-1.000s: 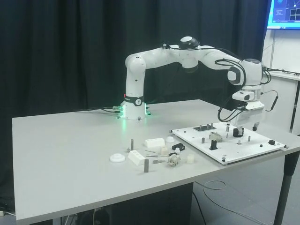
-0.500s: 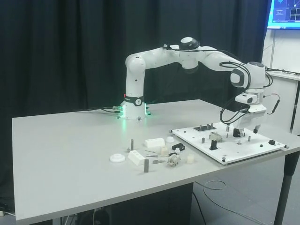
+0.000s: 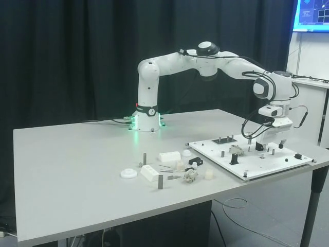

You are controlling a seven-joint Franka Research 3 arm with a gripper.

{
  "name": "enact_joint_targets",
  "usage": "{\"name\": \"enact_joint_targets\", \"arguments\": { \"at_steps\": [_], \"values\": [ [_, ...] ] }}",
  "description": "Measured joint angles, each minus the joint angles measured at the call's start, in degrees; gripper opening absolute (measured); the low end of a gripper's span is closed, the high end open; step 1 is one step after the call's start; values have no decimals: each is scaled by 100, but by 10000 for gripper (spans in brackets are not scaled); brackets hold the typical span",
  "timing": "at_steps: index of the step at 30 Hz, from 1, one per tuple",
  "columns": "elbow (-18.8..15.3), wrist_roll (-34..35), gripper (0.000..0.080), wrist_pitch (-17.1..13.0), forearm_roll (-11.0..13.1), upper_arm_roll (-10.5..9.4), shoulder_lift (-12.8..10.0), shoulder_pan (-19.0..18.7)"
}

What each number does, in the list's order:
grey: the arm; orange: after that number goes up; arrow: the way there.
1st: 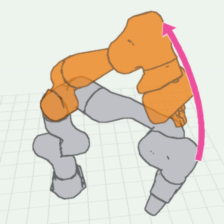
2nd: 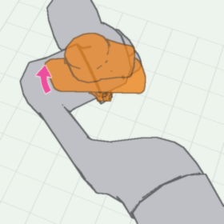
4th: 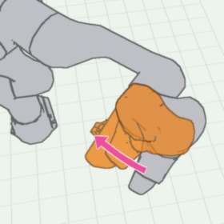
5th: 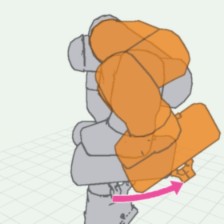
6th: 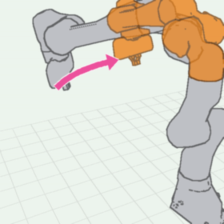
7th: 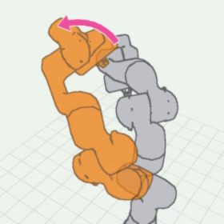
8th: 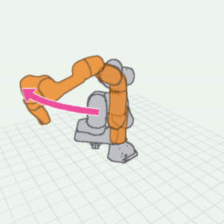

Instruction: Remove square peg 2.

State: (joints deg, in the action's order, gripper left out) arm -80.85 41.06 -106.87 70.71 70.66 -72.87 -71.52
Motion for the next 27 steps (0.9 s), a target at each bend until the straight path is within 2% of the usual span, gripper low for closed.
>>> {"name": "enact_joint_targets", "arguments": {
  "at_steps": [18, 19, 27],
  "values": [
    [108, 271, 800, -187, -88, -201, -1, 129],
    [119, 292, 689, -188, -113, -207, -1, 138],
    [224, 549, 689, -190, -295, -238, -1, 208]
  ]
}}
